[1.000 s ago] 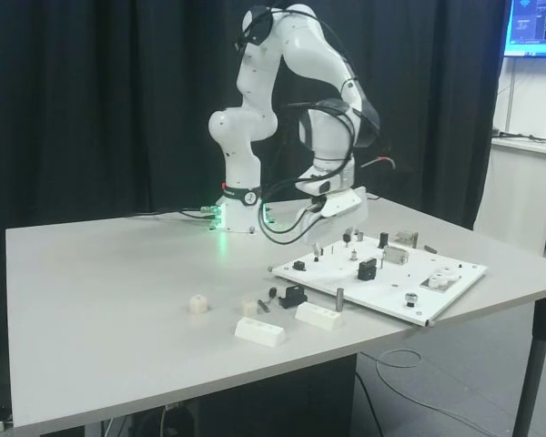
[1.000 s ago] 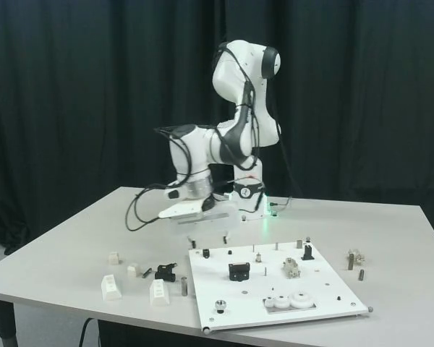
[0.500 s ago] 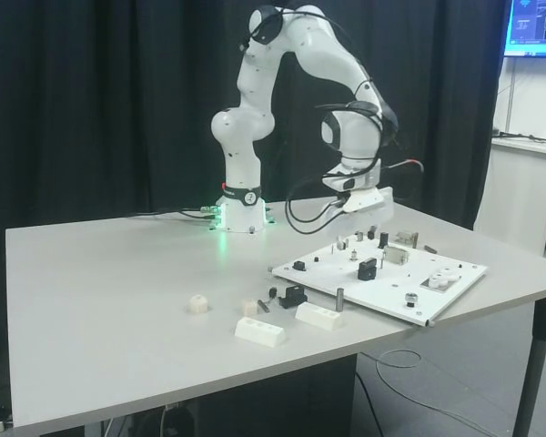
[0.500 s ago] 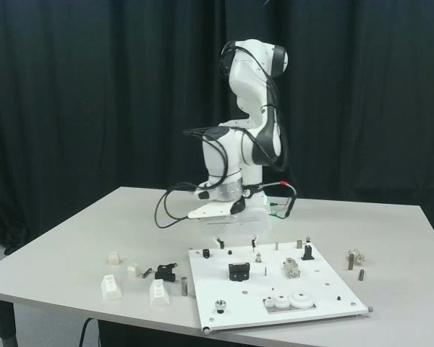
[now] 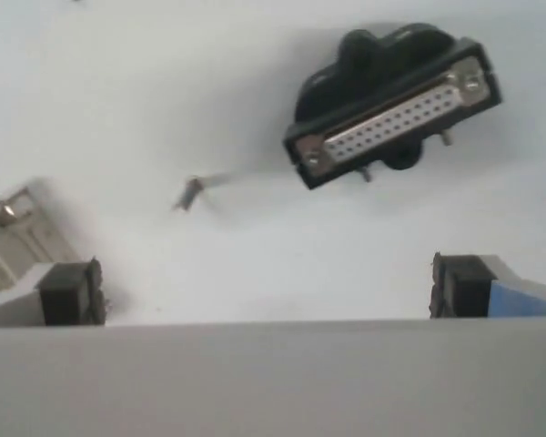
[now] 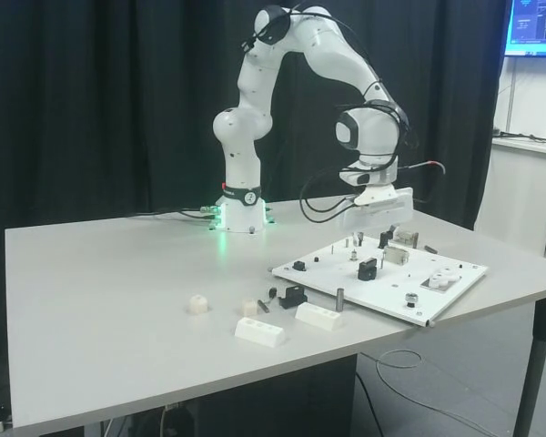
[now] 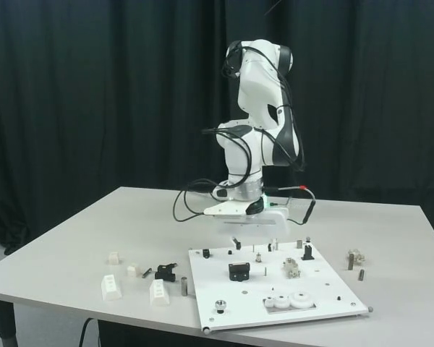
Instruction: Remove square peg 1.
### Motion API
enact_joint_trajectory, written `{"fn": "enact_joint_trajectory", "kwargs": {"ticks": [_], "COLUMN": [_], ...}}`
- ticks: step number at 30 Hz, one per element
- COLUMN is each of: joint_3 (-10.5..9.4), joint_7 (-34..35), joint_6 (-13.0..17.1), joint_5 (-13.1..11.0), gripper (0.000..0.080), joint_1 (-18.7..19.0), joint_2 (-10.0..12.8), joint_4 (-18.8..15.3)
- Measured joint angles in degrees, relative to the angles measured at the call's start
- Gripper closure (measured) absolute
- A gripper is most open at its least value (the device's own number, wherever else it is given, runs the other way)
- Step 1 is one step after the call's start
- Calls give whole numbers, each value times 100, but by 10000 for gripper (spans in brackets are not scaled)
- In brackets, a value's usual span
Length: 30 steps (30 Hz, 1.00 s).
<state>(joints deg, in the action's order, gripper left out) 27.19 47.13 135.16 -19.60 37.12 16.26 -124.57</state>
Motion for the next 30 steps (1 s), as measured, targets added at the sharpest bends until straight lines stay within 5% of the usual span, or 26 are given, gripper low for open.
{"fn": "enact_joint_trajectory", "kwargs": {"ticks": [30], "joint_3": [-342], "joint_7": [1462], "joint_6": [778], "joint_5": [-19], "gripper": [3], "joint_1": [109], "joint_2": [541], "joint_4": [-6]}}
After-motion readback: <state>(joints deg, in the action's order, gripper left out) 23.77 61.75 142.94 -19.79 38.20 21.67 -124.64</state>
